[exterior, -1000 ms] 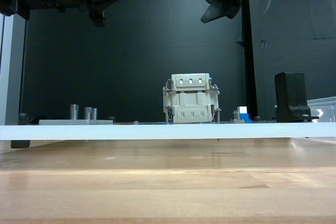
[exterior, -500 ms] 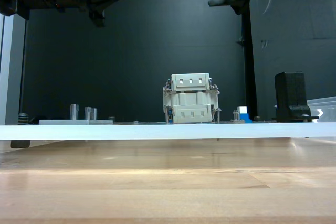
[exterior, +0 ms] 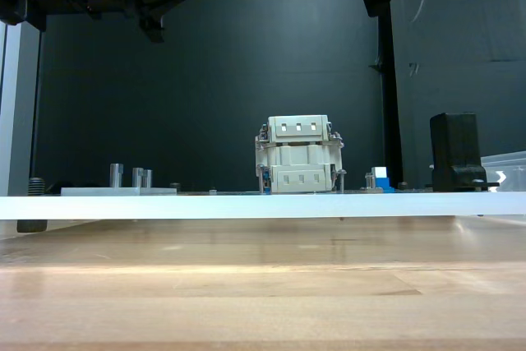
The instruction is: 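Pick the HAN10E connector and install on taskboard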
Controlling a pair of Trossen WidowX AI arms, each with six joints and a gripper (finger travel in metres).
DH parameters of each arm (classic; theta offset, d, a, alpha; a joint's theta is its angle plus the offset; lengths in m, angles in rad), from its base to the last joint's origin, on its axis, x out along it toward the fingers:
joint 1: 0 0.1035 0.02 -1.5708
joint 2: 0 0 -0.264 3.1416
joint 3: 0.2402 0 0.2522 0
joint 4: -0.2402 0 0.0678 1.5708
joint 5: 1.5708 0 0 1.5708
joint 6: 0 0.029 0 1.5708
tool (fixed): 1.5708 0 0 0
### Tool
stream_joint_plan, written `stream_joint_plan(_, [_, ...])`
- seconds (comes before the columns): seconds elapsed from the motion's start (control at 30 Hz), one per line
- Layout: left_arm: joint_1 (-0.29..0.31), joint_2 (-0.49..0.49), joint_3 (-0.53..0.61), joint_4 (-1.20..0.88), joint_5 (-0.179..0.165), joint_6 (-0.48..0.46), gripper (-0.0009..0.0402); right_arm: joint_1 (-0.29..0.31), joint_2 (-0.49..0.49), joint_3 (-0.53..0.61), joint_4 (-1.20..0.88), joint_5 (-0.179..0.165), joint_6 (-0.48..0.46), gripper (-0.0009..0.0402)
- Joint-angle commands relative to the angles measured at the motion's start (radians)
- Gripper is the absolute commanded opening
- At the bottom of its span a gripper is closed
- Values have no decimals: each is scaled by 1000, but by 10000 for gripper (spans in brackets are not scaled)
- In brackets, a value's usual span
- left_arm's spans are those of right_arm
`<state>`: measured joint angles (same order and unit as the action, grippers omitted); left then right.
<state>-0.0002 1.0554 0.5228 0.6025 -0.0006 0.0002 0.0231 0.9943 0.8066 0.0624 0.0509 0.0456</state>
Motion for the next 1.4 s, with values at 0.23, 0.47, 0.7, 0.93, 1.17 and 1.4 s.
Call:
stream_joint_plan(0.23, [0,0,0,0,0,0,1,0,-11,-103,189,0,10,0])
stream_joint_plan(0.47, [0,0,0,0,0,0,1,0,-19,-167,267,2,24,0])
stream_joint_plan(0.7, [0,0,0,0,0,0,1,-13,-35,-196,274,5,23,0])
stream_joint_plan(0.93, [0,0,0,0,0,0,1,-14,-38,-197,274,1,36,0])
stream_joint_plan(1.17, [0,0,0,0,0,0,1,-14,-38,-197,292,-7,51,0])
stream_joint_plan(1.4, [0,0,0,0,0,0,1,-14,-38,-200,304,-27,50,0])
